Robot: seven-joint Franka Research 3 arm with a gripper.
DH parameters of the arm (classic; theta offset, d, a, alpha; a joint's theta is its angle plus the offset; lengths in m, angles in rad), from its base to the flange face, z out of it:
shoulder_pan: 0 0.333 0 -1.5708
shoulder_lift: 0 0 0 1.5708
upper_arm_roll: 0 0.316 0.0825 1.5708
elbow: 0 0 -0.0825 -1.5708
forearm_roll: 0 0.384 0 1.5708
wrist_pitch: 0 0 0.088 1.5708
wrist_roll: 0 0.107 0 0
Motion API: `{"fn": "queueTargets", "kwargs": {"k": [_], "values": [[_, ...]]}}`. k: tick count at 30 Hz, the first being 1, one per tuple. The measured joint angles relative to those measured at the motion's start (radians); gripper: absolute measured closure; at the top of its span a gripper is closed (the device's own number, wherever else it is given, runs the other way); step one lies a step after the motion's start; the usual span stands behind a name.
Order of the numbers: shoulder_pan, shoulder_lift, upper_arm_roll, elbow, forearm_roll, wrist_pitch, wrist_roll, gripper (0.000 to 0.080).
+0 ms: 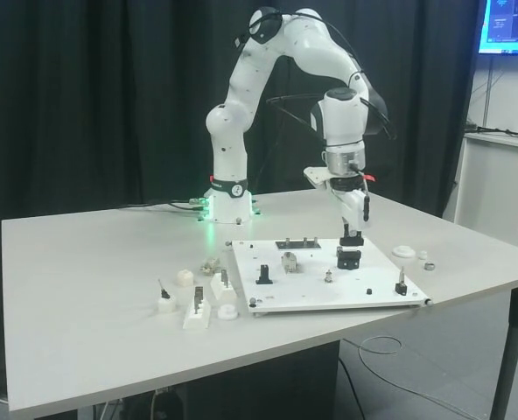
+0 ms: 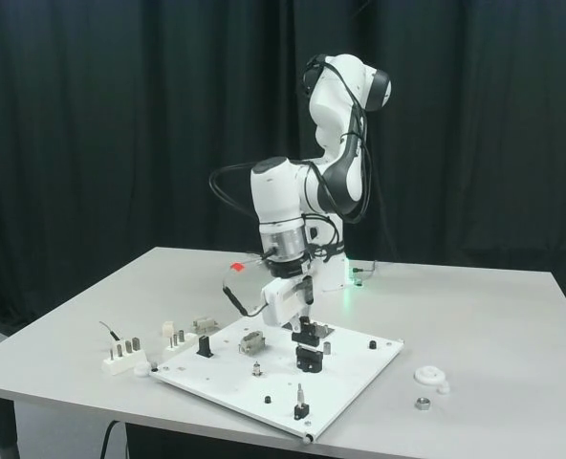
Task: Insert D-SUB.
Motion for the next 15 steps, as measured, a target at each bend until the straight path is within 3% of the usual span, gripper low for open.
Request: {"fn": "queueTargets", "kwargs": {"k": [15], "values": [[0.034,0.0,-0.023,-0.037,0.026,0.037,-0.011,0.0653]]}}
